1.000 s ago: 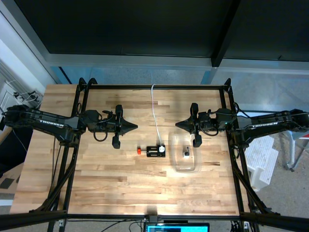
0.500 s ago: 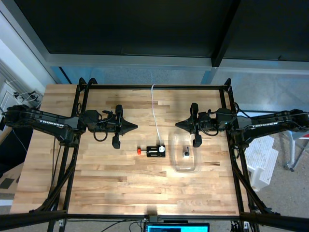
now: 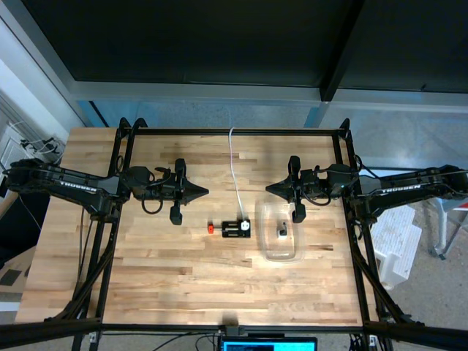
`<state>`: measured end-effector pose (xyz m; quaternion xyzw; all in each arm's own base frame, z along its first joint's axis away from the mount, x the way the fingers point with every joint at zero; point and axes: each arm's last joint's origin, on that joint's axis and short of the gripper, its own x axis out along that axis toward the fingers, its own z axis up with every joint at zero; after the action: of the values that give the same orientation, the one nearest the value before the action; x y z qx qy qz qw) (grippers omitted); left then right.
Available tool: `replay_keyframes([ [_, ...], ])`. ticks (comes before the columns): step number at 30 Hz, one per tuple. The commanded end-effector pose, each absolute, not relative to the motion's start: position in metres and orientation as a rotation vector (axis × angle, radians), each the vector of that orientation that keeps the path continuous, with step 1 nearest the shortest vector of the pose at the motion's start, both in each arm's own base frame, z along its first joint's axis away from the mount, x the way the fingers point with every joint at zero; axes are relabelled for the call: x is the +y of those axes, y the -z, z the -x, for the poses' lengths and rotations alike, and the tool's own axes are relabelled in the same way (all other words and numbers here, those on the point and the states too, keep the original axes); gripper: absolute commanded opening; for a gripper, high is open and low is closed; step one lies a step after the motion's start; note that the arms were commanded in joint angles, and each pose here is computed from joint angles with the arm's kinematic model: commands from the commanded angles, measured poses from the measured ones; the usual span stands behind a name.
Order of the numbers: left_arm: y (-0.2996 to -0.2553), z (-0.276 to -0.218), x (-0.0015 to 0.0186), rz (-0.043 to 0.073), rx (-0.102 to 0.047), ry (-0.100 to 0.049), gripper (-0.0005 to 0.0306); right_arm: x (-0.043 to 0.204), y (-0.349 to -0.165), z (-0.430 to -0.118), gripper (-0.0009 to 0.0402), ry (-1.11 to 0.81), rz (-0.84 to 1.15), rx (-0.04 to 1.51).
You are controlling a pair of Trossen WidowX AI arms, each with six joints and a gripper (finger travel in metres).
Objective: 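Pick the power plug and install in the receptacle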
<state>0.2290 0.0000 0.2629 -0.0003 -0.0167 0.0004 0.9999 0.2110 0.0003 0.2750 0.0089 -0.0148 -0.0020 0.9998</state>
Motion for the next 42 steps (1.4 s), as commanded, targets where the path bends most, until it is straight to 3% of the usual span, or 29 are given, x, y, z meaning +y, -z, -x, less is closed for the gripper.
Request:
replay_keyframes([
  [1, -0.263, -0.2291, 0.0, 0.0, -0.034, 0.0, 0.0, 0.0, -0.275, -0.211, 0.0, 0.004, -0.018, -0.03],
  [29, -0.263, -0.2291, 0.0, 0.0, -0.034, 0.0, 0.0, 0.002, -0.275, -0.21, 0.0, -0.049, -0.021, -0.016],
  [42, -0.263, -0.2291, 0.0001, 0.0, -0.033, -0.001, 0.0, 0.018, -0.283, -0.197, 0.0, -0.047, -0.062, 0.575],
])
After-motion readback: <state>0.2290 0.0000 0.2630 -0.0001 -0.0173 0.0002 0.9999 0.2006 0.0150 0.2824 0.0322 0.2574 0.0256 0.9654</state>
